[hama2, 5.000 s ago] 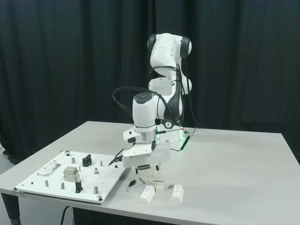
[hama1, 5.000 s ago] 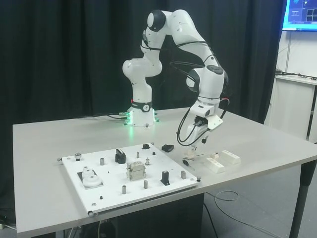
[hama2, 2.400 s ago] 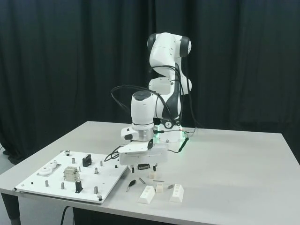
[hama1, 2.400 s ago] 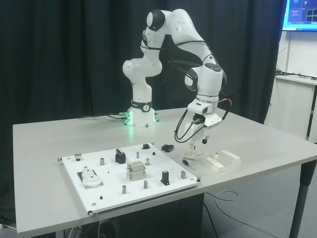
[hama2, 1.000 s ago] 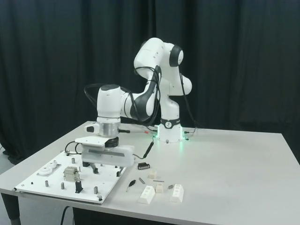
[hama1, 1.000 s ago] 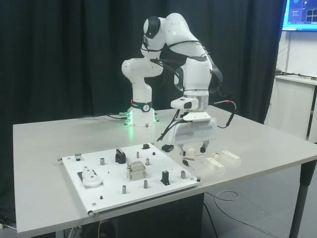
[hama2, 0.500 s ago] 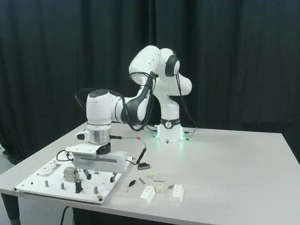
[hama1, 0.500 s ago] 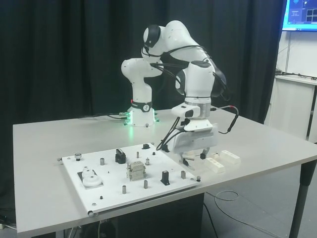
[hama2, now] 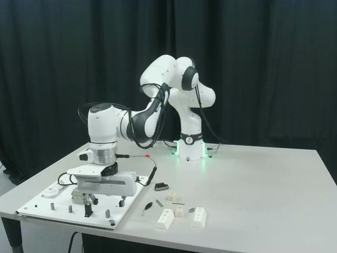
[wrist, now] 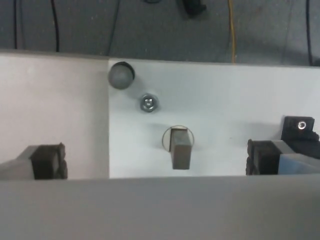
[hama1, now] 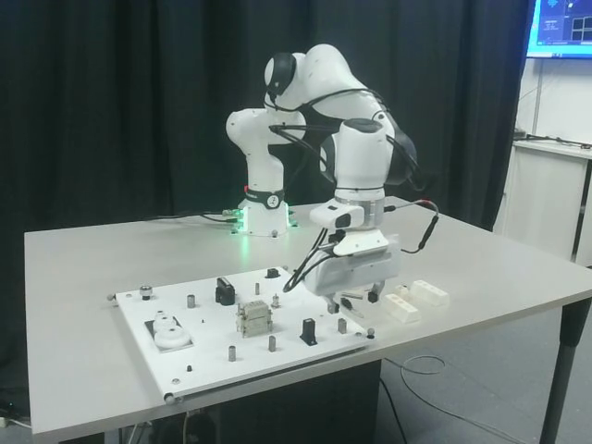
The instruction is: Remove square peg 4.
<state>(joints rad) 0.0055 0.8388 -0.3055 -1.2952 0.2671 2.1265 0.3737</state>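
Note:
A small grey square peg point(wrist: 180, 150) stands upright in a round socket near the front right corner of the white board point(wrist: 230, 110). It also shows in the room views as the peg point(hama1: 342, 326) point(hama2: 107, 213). My gripper point(wrist: 155, 160) hangs a little above it, open, with the peg between the two black fingertips point(wrist: 47, 161) and not touched by either. From the room cameras the gripper point(hama1: 353, 301) point(hama2: 108, 201) sits low over that corner of the board point(hama1: 203, 347).
A nut point(wrist: 148, 103) and a round grey stud point(wrist: 121, 75) lie close by the peg, near the board's edge. A black upright part point(hama1: 308, 331), a metal connector point(hama1: 252, 317) and white gears point(hama1: 169, 333) stand on the board. White blocks point(hama1: 416, 298) lie on the table beside it.
The arm has swung from over the loose white blocks to the board's front right corner and come down over the square peg. The gripper holds nothing.

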